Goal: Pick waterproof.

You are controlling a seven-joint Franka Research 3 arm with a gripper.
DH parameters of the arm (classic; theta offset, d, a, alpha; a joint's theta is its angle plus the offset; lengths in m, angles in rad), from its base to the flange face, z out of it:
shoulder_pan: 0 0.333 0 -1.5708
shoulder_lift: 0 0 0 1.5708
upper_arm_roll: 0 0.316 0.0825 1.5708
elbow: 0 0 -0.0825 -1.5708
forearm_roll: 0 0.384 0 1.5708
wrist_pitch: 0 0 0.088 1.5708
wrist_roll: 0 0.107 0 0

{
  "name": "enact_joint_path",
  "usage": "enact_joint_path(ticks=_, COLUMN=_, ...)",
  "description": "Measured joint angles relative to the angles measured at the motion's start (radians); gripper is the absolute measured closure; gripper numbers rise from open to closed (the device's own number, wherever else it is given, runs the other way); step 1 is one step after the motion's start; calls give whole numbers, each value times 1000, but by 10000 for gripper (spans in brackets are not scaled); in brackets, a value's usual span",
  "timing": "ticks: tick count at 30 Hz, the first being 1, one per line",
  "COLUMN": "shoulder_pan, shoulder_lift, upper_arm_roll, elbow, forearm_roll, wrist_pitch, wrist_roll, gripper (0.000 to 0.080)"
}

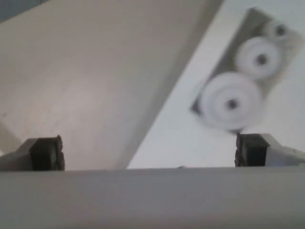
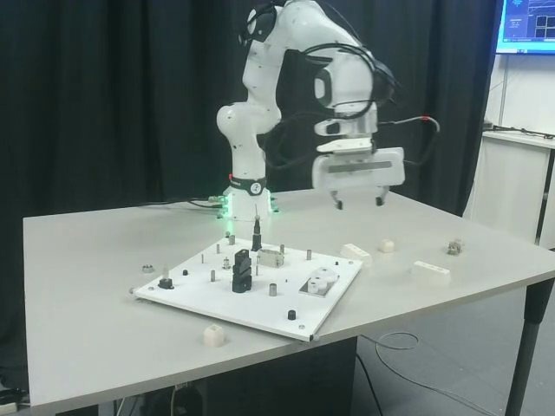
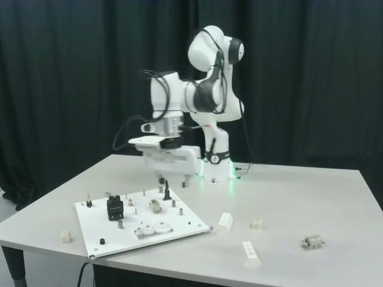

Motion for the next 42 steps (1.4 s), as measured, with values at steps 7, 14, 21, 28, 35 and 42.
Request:
enact_joint_path(ticks=7, shoulder_pan=86, shoulder_lift=1, upper_arm_roll=3, elbow=-7, forearm_roll=0, wrist_pitch=-1, wrist_roll=42, gripper=3)
enact_joint_path(ticks=14, shoulder_pan=168, shoulder_lift=10, upper_arm_roll=9, elbow=-7, forearm_roll=-1, wrist_pitch=12, wrist_roll=46, gripper=3)
enact_joint_path(ticks=21, shoulder_pan=237, shoulder_lift=30, upper_arm_roll=16, elbow=-5, forearm_roll=-10, wrist_pitch=60, wrist_roll=-9, gripper=3)
enact_joint_path(ticks=28, shoulder_pan=290, shoulder_lift=63, upper_arm_roll=22, elbow=3, forearm_roll=-22, wrist_pitch=110, wrist_roll=-54, gripper=3)
enact_joint_path(ticks=35, shoulder_pan=335, shoulder_lift=111, upper_arm_roll=23, elbow=28, forearm_roll=-23, wrist_pitch=136, wrist_roll=-133, gripper=3)
enact_joint_path(ticks=42, shoulder_pan=356, shoulder_lift=165, upper_arm_roll=48, elbow=74, forearm_roll=-21, wrist_pitch=134, wrist_roll=-210, gripper=3)
